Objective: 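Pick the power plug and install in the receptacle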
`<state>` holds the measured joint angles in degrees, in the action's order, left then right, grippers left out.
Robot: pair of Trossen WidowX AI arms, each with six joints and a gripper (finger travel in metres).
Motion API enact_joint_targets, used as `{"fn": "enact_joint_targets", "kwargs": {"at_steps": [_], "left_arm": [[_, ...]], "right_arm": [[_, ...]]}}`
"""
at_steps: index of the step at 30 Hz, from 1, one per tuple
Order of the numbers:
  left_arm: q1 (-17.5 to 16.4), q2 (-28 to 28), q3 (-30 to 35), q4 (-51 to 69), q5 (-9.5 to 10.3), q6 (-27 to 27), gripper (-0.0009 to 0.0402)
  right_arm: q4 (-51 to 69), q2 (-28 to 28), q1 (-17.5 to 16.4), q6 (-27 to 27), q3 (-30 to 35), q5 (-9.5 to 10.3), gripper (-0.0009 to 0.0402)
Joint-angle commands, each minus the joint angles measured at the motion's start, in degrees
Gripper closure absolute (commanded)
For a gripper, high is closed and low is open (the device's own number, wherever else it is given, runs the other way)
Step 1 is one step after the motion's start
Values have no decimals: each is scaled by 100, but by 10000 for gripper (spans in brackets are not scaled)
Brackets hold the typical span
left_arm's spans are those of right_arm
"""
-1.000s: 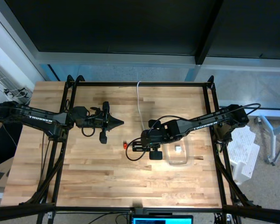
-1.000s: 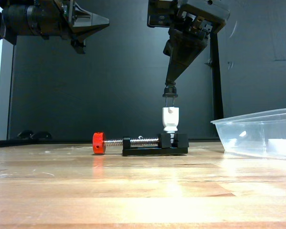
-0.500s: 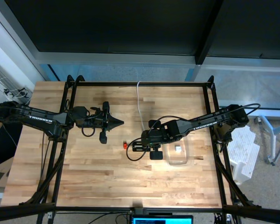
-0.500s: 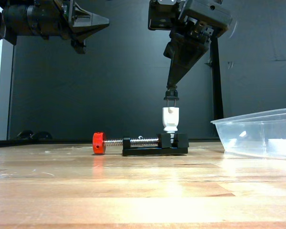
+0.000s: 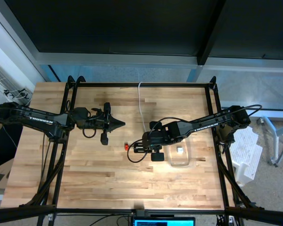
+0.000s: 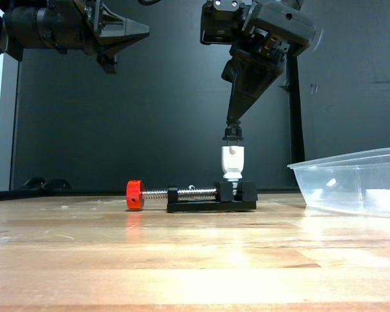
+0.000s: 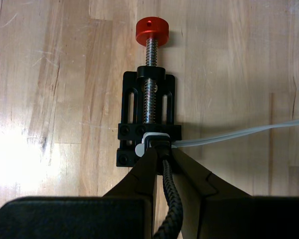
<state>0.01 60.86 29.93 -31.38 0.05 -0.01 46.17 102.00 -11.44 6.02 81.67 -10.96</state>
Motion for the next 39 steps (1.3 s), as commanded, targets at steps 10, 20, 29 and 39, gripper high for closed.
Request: {"fn": "enact_joint_targets", "kwargs": {"at_steps": [10, 20, 29, 39], "left_arm": [[0, 0, 2, -2, -2, 2, 393], [0, 0, 2, 0, -2, 2, 393], [-2, 0, 2, 0, -2, 2, 393], [-2, 0, 2, -4, -2, 2, 393]], "right_arm": [[-107, 13, 11, 17, -166, 2, 393], [-306, 13, 9, 96, -369, 26, 393], [-374, 13, 7, 94, -431, 24, 393], [-466, 184, 7, 98, -437, 59, 393]]}}
